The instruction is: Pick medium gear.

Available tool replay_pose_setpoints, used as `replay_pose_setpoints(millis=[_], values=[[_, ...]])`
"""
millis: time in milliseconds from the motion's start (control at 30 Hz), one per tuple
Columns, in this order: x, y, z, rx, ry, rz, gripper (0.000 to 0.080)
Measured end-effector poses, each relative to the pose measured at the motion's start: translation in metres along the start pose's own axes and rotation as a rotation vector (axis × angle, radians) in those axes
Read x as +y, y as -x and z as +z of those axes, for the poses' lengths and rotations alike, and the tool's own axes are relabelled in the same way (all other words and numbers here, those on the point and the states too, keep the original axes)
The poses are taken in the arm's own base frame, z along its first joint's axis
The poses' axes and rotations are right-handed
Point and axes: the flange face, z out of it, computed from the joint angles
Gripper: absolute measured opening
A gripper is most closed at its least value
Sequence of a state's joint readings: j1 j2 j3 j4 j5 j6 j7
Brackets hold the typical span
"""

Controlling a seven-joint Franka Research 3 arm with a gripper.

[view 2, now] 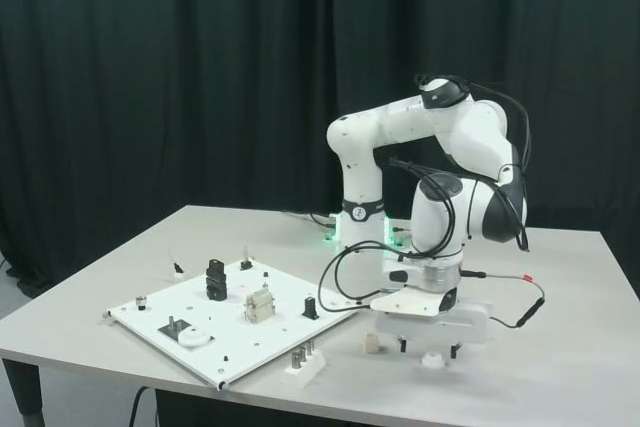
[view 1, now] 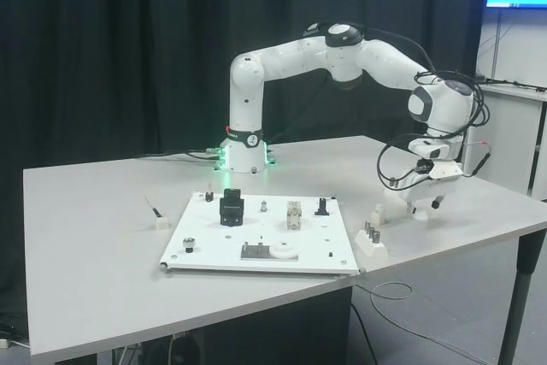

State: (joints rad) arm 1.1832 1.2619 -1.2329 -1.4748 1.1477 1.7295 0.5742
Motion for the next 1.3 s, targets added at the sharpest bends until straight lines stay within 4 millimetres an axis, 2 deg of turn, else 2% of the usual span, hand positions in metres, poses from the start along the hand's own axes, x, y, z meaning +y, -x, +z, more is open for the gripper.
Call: replay_pose_setpoints(millis=[333,1300], values=[[0.001,0.01,0.006,0.022,-0.004,0.012,0.08],[0.002,0.013,0.017,-0.002,-0.028,0.026,0.08]])
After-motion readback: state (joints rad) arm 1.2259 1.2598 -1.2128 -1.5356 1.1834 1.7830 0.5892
